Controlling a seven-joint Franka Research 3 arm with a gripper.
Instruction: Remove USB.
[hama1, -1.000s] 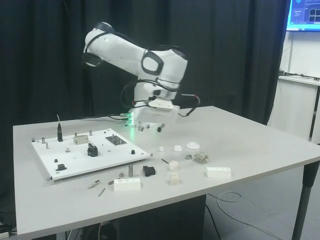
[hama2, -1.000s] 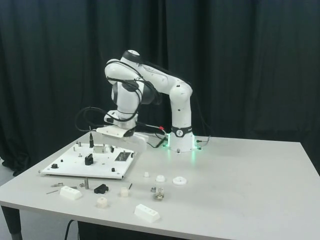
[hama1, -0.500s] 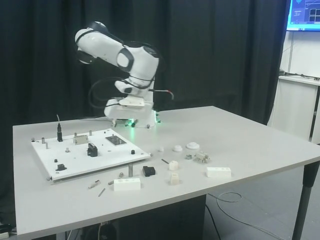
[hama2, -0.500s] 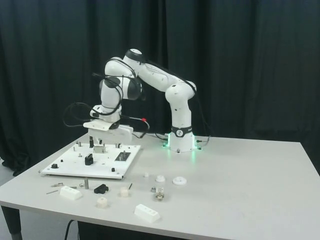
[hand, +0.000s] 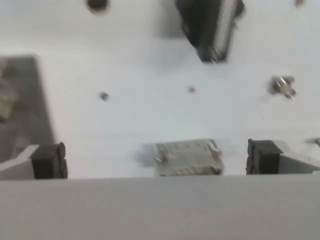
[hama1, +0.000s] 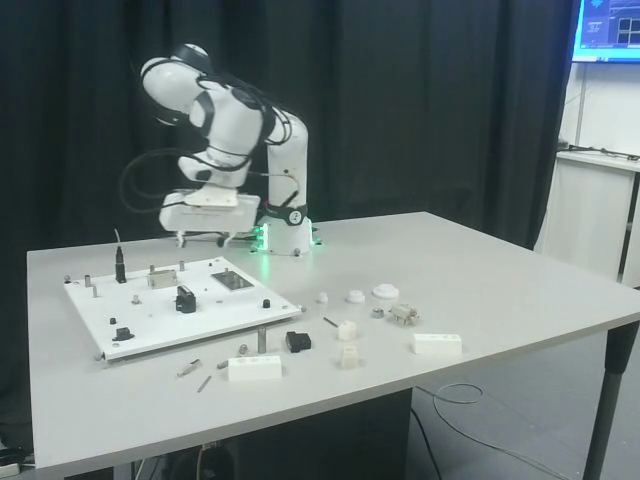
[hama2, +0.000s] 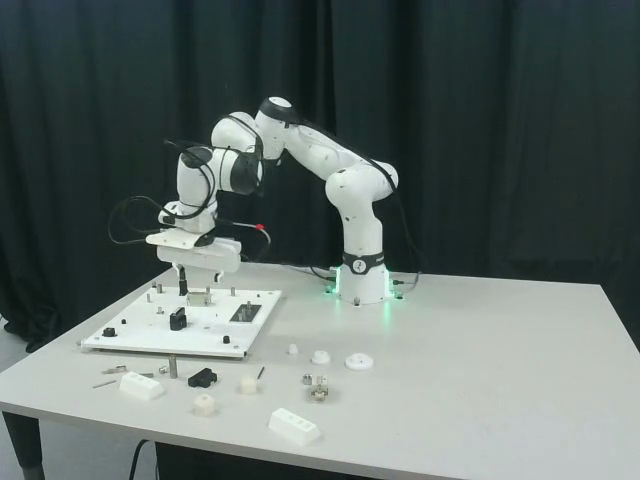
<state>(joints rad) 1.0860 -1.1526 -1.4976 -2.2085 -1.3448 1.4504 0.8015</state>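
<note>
The small grey metal USB piece (hand: 187, 157) sits on the far part of the white square board (hama1: 150, 320), on the left side of the grey table (hama1: 500, 270) in the first room view. The gripper (hand: 155, 159) hangs straight above it without touching. Its two black fingertips (hand: 47, 161) are spread wide, one on each side of the piece, and hold nothing. One black connector (hama1: 184, 298) stands just nearer on the board. Two white oblong blocks (hama1: 254, 369) lie on the table's near part.
</note>
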